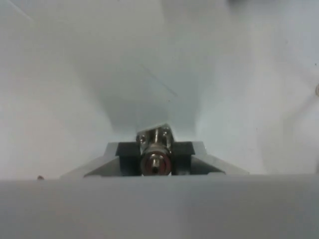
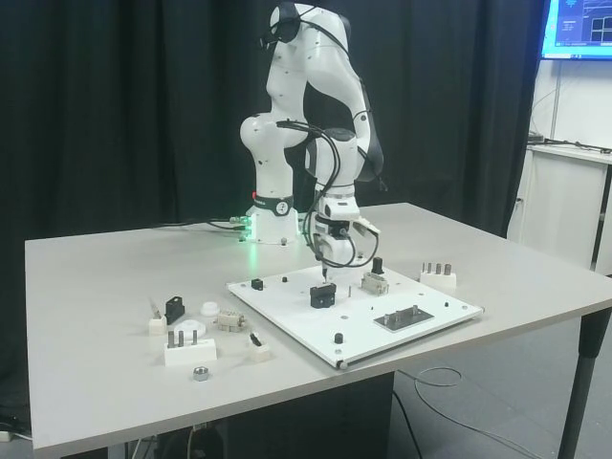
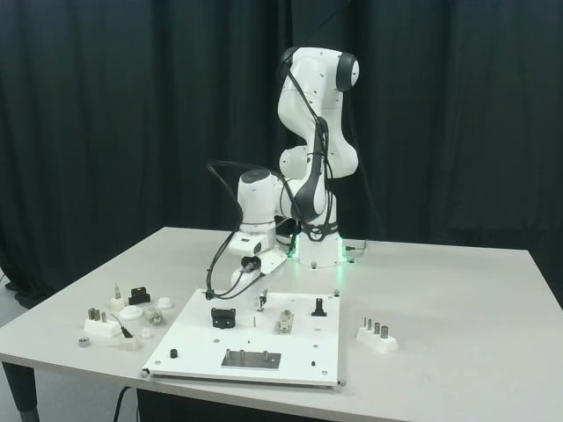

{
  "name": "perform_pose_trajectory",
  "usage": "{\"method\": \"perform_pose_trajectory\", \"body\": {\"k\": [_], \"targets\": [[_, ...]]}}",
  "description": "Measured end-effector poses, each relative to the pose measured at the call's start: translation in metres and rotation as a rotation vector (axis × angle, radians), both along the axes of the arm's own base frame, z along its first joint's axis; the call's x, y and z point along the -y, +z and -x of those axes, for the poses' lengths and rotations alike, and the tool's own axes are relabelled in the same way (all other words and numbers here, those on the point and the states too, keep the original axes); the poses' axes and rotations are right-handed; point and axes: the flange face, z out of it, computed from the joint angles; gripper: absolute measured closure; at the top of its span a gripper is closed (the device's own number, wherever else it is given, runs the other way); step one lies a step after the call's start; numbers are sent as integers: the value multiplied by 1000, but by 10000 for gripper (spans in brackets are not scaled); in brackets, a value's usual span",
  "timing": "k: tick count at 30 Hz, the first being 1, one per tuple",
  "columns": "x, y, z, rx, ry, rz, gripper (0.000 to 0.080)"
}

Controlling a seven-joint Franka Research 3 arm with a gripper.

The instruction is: Insert BNC.

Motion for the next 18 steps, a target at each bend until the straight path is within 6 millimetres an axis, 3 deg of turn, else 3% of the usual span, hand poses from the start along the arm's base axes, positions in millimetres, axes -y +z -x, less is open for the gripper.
{"method": "perform_pose_trajectory", "body": {"k": [18], "targets": [[-1, 0, -1, -10, 151, 3, 677]]}}
